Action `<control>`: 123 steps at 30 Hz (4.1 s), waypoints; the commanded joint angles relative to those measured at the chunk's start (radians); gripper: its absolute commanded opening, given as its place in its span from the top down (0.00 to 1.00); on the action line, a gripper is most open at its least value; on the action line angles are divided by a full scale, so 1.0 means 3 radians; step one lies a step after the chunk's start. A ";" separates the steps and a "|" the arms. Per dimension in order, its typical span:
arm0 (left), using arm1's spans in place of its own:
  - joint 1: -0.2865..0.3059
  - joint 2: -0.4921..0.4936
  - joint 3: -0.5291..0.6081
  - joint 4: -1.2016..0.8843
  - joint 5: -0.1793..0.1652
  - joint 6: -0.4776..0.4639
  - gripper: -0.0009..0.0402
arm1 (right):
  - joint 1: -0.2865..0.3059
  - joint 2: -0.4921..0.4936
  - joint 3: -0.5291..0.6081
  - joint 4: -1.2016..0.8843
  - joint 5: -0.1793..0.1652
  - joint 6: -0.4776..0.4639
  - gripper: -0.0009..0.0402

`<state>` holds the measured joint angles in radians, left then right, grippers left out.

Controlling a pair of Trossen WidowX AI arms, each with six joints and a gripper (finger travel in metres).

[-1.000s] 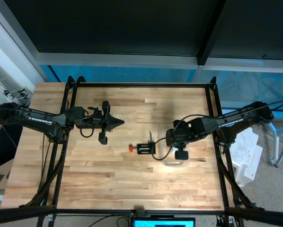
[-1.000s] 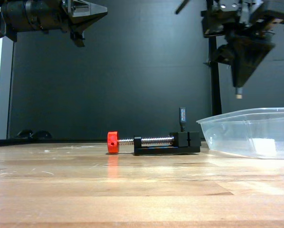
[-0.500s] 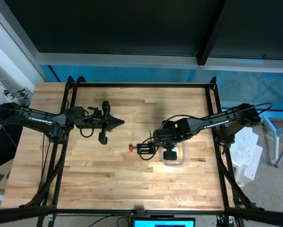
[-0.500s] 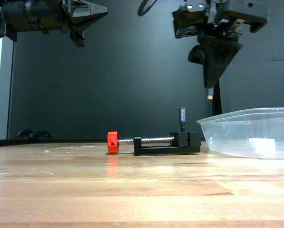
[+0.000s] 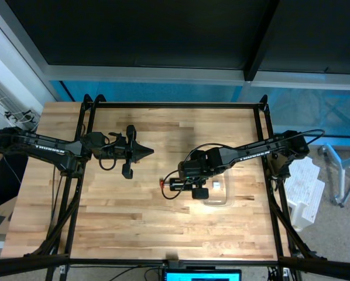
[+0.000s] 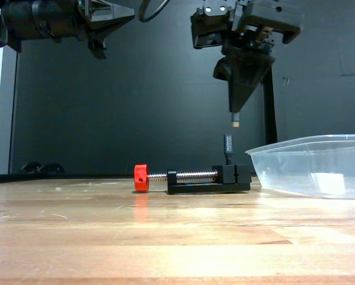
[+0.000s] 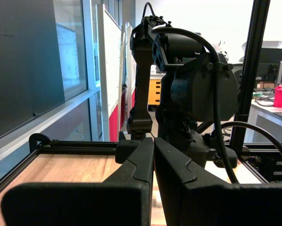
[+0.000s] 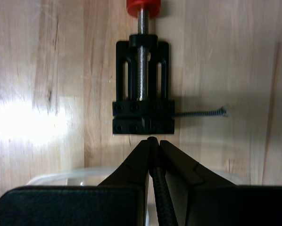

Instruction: Pick the usb-c connector and install on the hub

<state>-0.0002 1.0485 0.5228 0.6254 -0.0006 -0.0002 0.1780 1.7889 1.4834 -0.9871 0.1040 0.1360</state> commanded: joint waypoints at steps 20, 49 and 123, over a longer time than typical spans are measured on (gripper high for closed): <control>0.0001 0.0001 0.0000 0.0000 0.0001 0.0000 0.98 | -0.0018 0.0174 0.0118 -0.0013 0.0000 -0.0036 0.98; 0.0001 0.0001 0.0000 0.0000 0.0001 0.0000 0.98 | -0.0020 0.0177 0.0051 0.0065 -0.0004 -0.0033 0.98; 0.0001 0.0001 0.0000 0.0000 0.0001 0.0000 0.98 | -0.0025 0.0163 -0.0229 0.0406 -0.0061 0.0013 0.98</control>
<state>-0.0002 1.0485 0.5224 0.6254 -0.0002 -0.0002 0.1703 1.8351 1.4151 -0.8616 0.0872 0.1398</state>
